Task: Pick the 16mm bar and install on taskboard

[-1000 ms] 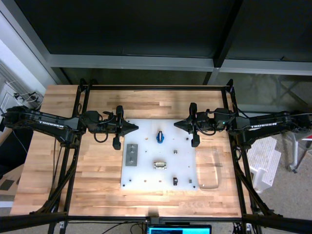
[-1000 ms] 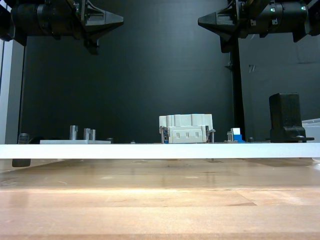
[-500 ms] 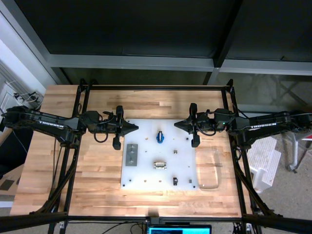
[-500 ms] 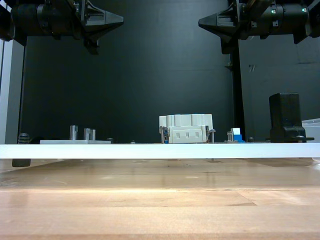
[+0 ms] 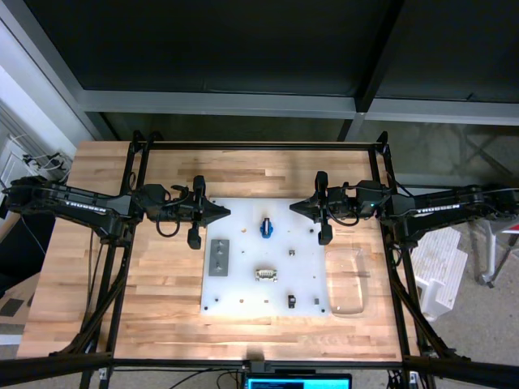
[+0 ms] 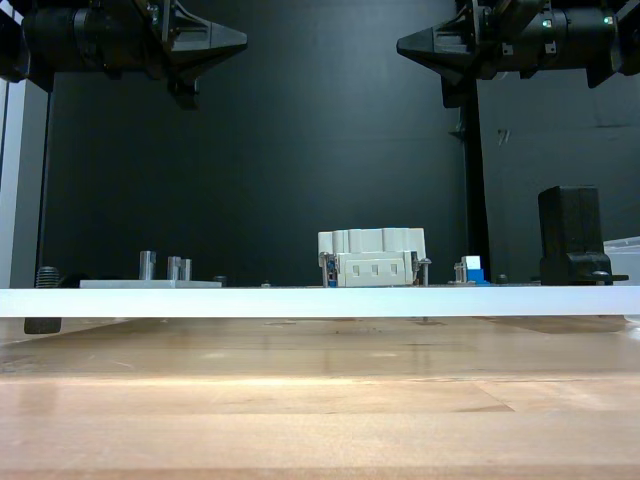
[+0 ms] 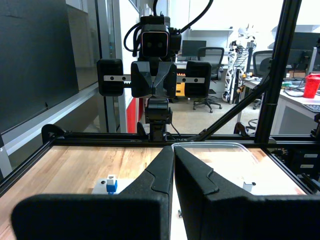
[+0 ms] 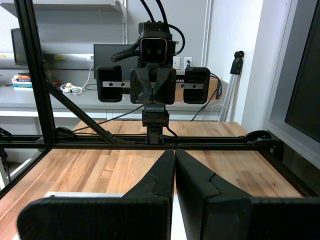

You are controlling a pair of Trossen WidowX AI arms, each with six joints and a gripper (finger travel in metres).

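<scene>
The taskboard [image 5: 243, 284] is a white square plate lying mid-table, and in the low view it shows edge-on [image 6: 320, 301]. It carries a grey metal block [image 5: 219, 257], a blue connector [image 5: 266, 228] and a pale multi-pin connector [image 5: 266, 276]. I cannot make out the 16mm bar in any view. My left gripper [image 5: 227, 212] hangs high over the board's far left corner, shut and empty, its fingers [image 7: 160, 170] pressed together. My right gripper [image 5: 292, 206] mirrors it over the far right side, shut and empty, its fingers [image 8: 192, 172] closed on each other.
A clear rounded plastic tray [image 5: 345, 281] lies just right of the board. A black upright fitting [image 6: 571, 238] stands near the board's front right. Short metal pegs [image 6: 148, 265] rise from the grey block. Black frame rails [image 5: 130, 243] run along both table sides.
</scene>
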